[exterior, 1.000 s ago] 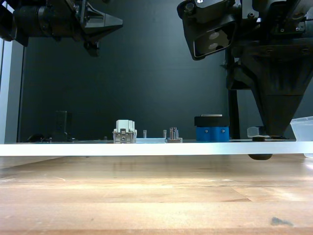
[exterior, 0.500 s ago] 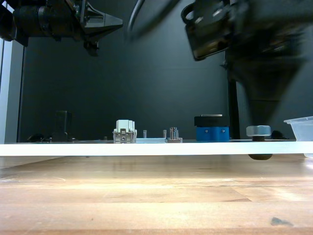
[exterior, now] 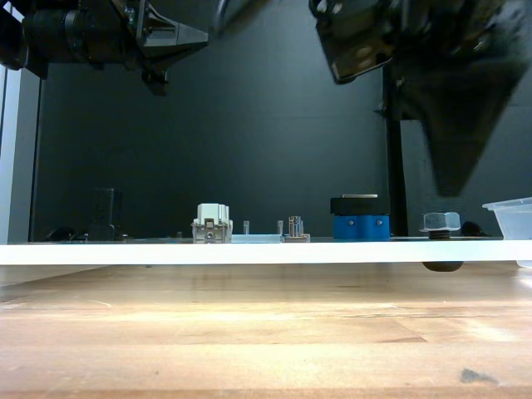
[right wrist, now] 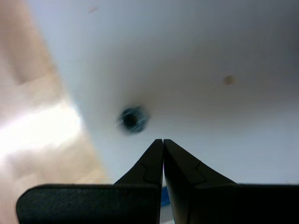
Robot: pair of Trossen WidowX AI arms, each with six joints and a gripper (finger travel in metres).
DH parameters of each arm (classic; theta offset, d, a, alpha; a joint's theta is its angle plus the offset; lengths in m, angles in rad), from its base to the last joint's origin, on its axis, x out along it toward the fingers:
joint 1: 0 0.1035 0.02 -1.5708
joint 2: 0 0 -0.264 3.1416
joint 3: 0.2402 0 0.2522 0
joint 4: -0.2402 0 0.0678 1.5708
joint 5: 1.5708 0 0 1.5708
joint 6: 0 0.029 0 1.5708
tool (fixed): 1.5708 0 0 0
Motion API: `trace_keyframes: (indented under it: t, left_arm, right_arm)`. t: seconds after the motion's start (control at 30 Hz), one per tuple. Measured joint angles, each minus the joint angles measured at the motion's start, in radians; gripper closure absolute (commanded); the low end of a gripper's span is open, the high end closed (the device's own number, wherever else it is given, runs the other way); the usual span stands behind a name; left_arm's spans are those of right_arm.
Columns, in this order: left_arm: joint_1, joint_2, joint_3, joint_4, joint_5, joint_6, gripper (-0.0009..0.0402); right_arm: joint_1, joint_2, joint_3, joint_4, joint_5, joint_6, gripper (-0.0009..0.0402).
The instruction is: Unfasten the M12 fastener and place in the container
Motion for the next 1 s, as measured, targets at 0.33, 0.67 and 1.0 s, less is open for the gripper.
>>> trace_keyframes:
  t: [0.33, 0.67, 1.0]
  left_arm:
    - [0.0, 0.0, 0.0, 0.0, 0.0, 0.0, 0.0393]
    - [0.0, 0.0, 0.0, -0.001, 0.0, 0.0, 0.0393]
    - [0.0, 0.0, 0.0, -0.001, 0.0, 0.0, 0.0393]
  right_arm:
    - [0.002, 0.006, 0.028, 0.047, -0.113, -0.104, 0.0393]
    - [-0.002, 0.022, -0.039, 0.154, -0.134, -0.162, 0.0393]
    - [-0.01, 0.022, -0.051, 0.158, -0.103, -0.166, 0.0393]
